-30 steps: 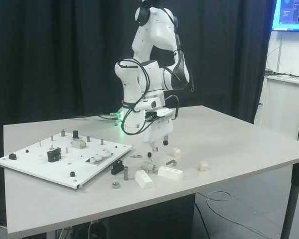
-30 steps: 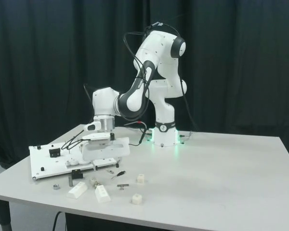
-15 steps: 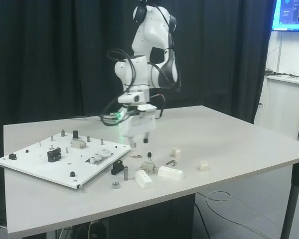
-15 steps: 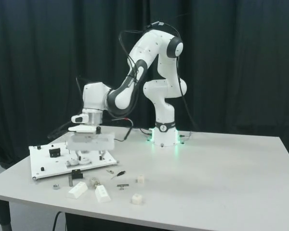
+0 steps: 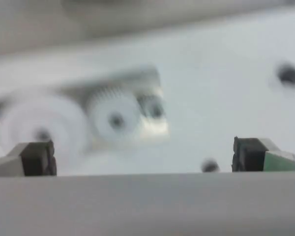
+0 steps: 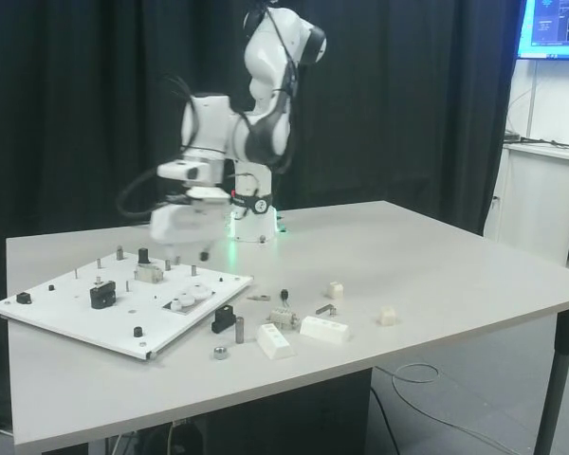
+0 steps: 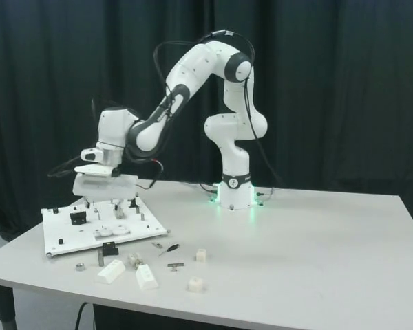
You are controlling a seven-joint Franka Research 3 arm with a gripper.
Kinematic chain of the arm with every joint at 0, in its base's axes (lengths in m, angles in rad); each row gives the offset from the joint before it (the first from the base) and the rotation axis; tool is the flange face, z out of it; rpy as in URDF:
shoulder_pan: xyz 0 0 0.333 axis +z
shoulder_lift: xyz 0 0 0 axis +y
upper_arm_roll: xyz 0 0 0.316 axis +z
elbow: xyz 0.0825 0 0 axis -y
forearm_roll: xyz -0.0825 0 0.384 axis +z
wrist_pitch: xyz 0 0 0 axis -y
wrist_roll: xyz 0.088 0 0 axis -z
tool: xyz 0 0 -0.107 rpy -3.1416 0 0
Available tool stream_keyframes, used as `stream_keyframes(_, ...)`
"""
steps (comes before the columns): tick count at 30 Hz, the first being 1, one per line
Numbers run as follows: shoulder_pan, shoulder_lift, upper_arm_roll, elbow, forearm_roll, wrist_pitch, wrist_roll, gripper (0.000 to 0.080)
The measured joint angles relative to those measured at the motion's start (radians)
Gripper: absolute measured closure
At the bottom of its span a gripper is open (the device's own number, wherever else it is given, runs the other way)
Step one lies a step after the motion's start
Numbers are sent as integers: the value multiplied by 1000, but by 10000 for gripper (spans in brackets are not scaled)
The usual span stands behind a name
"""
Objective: Remove round peg 1.
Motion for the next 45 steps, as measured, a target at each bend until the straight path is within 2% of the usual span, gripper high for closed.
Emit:
stream_keyframes(6, -90, 0, -20, 0, -7, 0, -96, 3)
stream_keyframes(11, -178, 0, -23, 5, -7, 0, -176, 3)
stream_keyframes(25, -389, 7, 2, 44, -4, -64, -381, 3)
stream_keyframes(30, -457, 15, 33, 57, 2, -72, -467, 3)
stream_keyframes(36, -542, 32, 91, 81, 10, -73, -577, 3)
stream_keyframes(41, -611, 65, 145, 119, 20, -81, -619, 3)
stream_keyframes(45, -658, 101, 181, 163, 21, -108, -628, 3)
